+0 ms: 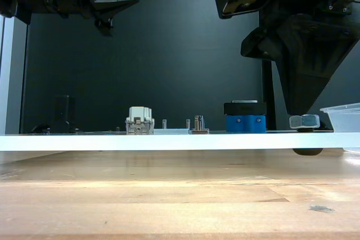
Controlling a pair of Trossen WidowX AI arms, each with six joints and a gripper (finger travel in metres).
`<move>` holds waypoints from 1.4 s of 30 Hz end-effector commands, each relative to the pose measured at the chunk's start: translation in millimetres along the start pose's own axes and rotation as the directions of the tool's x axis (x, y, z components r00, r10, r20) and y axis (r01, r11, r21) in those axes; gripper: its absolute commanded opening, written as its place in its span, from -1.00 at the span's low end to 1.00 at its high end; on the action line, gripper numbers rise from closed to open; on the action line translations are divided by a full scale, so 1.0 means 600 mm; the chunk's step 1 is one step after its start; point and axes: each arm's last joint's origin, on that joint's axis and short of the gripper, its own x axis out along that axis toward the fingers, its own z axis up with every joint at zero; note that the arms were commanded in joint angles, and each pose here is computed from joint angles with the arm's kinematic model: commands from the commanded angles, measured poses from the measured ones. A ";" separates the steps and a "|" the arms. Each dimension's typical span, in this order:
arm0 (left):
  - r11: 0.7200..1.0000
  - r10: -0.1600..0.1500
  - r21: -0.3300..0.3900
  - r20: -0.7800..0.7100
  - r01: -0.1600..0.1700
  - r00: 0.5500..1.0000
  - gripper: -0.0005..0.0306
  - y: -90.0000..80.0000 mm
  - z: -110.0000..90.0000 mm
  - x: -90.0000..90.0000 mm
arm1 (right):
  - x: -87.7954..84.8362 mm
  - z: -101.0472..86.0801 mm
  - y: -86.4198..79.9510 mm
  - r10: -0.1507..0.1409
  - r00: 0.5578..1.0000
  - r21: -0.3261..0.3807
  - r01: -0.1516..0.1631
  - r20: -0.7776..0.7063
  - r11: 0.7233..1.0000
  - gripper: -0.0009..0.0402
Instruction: Pick the M12 fastener and fasten on the M12 threads
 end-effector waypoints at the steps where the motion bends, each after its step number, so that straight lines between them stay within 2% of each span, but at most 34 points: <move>1: 1.000 0.000 0.000 0.000 0.000 1.000 -0.97 0.000 0.000 0.000 | 0.000 -0.002 0.005 0.097 0.994 -0.017 -0.098 -0.042 0.995 -0.96; 4: 1.000 0.000 0.000 0.000 0.000 1.000 -0.97 0.000 0.000 0.000 | -0.005 -0.005 0.012 0.260 0.958 -0.070 -0.270 -0.119 0.960 -0.96; 5: 1.000 0.000 0.000 0.000 0.000 1.000 -0.96 0.000 0.000 0.000 | -0.006 -0.007 0.014 0.299 0.944 -0.079 -0.311 -0.139 0.947 -0.96; 6: 1.000 0.000 0.000 0.000 0.000 1.000 -0.96 0.000 0.000 0.000 | -0.008 -0.008 0.015 0.317 0.936 -0.083 -0.332 -0.150 0.940 -0.96; 11: 1.000 0.000 0.000 0.000 0.000 1.000 -0.97 0.000 0.000 0.000 | -0.011 -0.008 0.013 0.302 0.942 -0.081 -0.315 -0.144 0.946 -0.96; 13: 1.000 0.000 0.000 0.000 0.000 1.000 -0.97 0.000 0.000 0.000 | -0.011 -0.008 0.012 0.281 0.950 -0.079 -0.293 -0.135 0.953 -0.96; 15: 1.000 0.000 0.000 0.000 0.000 1.000 -0.96 0.000 0.000 0.000 | -0.012 -0.007 0.010 0.246 0.963 -0.066 -0.254 -0.115 0.965 -0.96; 17: 1.000 0.000 0.000 0.000 0.000 1.000 -0.96 0.000 0.000 0.000 | -0.014 -0.006 0.007 0.195 0.977 -0.049 -0.199 -0.083 0.979 -0.96; 22: 1.000 0.000 0.000 0.000 0.000 1.000 -0.96 0.000 0.000 0.000 | -0.028 -0.002 -0.005 0.019 0.999 0.008 -0.020 0.031 1.000 -0.96; 24: 1.000 0.000 0.000 0.000 0.000 1.000 -0.97 0.000 0.000 0.000 | -0.028 0.000 -0.008 -0.023 0.998 0.015 0.023 0.053 1.000 -0.96; 30: 1.000 0.000 0.000 0.001 0.000 1.000 -0.96 0.000 0.000 0.000 | -0.017 0.001 -0.005 -0.017 0.998 0.015 0.016 0.056 1.000 -0.96; 32: 1.000 0.000 0.000 0.000 0.000 1.000 -0.97 0.000 0.000 0.000 | -0.006 0.001 -0.004 -0.024 0.999 0.012 0.023 0.041 1.000 -0.96; 42: 1.000 0.000 0.000 0.000 0.000 1.000 -0.96 0.000 0.000 0.000 | -0.004 -0.007 -0.005 -0.012 1.000 0.051 0.012 -0.007 0.999 -0.96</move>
